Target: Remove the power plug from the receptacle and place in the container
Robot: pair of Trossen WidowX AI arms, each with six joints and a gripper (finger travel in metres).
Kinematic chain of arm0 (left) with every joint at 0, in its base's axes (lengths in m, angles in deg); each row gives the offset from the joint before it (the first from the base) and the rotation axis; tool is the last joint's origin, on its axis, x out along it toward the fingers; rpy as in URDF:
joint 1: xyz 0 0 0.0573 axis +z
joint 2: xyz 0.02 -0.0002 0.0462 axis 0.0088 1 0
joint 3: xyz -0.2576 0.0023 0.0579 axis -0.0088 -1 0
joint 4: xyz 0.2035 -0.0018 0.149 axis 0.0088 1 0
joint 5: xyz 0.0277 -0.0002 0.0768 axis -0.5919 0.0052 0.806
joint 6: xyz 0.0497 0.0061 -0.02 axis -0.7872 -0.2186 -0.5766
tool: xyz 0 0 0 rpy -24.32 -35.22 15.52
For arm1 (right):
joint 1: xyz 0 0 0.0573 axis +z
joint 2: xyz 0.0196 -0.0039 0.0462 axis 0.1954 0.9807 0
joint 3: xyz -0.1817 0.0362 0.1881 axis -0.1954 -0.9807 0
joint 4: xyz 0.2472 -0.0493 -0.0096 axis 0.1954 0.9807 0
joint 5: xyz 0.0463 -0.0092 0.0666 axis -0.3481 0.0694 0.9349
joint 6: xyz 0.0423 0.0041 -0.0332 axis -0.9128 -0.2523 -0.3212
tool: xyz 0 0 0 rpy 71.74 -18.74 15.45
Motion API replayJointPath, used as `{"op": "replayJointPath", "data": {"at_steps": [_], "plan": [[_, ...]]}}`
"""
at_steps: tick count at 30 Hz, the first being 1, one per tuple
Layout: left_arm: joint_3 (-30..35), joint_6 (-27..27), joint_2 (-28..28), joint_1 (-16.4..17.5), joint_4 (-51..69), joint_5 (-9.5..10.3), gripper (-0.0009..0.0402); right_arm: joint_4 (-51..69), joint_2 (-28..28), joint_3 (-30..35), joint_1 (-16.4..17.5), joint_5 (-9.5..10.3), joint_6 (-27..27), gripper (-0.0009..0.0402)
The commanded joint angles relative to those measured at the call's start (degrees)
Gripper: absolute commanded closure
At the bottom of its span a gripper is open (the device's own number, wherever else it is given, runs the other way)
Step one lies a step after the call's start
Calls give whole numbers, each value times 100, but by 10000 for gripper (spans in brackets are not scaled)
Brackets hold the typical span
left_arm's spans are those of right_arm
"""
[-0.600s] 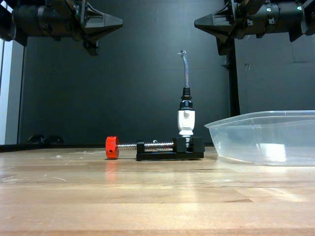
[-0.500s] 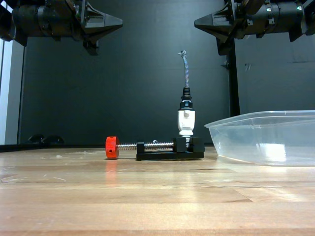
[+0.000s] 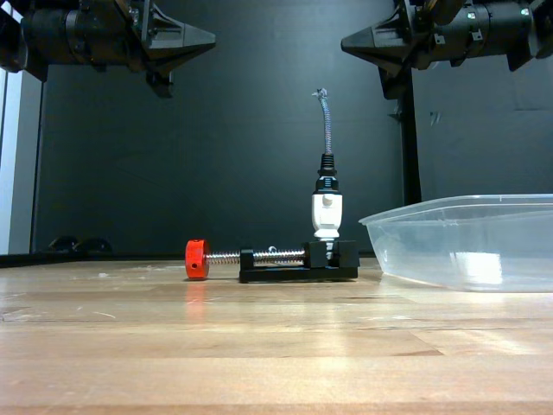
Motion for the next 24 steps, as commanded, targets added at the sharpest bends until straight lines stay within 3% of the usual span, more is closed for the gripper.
{"op": "replayJointPath", "data": {"at_steps": [1, 13, 24], "plan": [[0, -2, 0, 2, 0, 0, 393, 708, 9, 225, 13, 22, -2, 393], [0, -2, 0, 2, 0, 0, 393, 4234, 269, 1624, 313, 17, -22, 393], [0, -2, 0, 0, 0, 0, 393, 5720, 1257, 2712, 601, -33, 2, 393]]}}
